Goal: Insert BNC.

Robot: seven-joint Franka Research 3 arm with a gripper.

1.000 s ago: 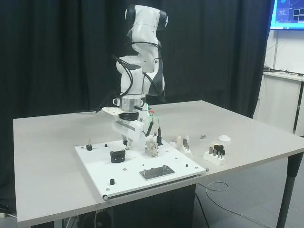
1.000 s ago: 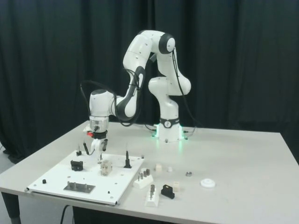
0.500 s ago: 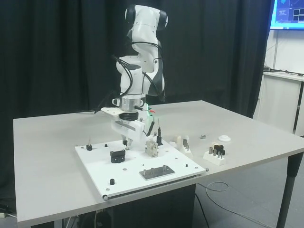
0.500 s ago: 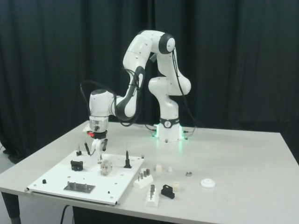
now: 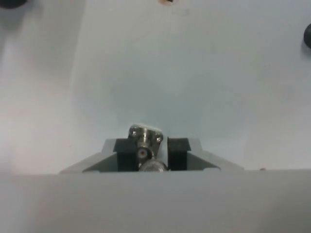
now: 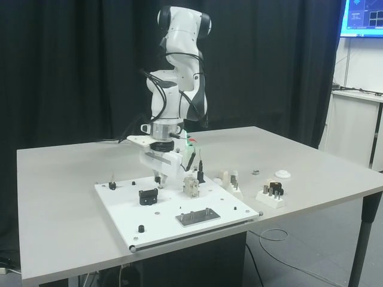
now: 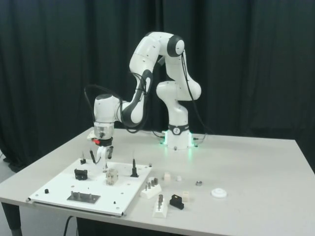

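My gripper hangs over the white board, at its far side near the arm. Its two black fingers are shut on a metal BNC plug, of which only the tip shows between them. Just below the plug stands the BNC socket, a metal barrel on a square flange with screws, fixed to the board. Plug and socket look almost in line; I cannot tell whether they touch. In the room views the gripper points straight down at the board.
On the board stand a black block, a small metal cube part, a black upright pin and a grey plate with pegs. Beside the board are white holders with pegs and a white disc.
The gripper has shifted very slightly, upward if anything, and stays over the same spot on the board. Nothing else has moved.
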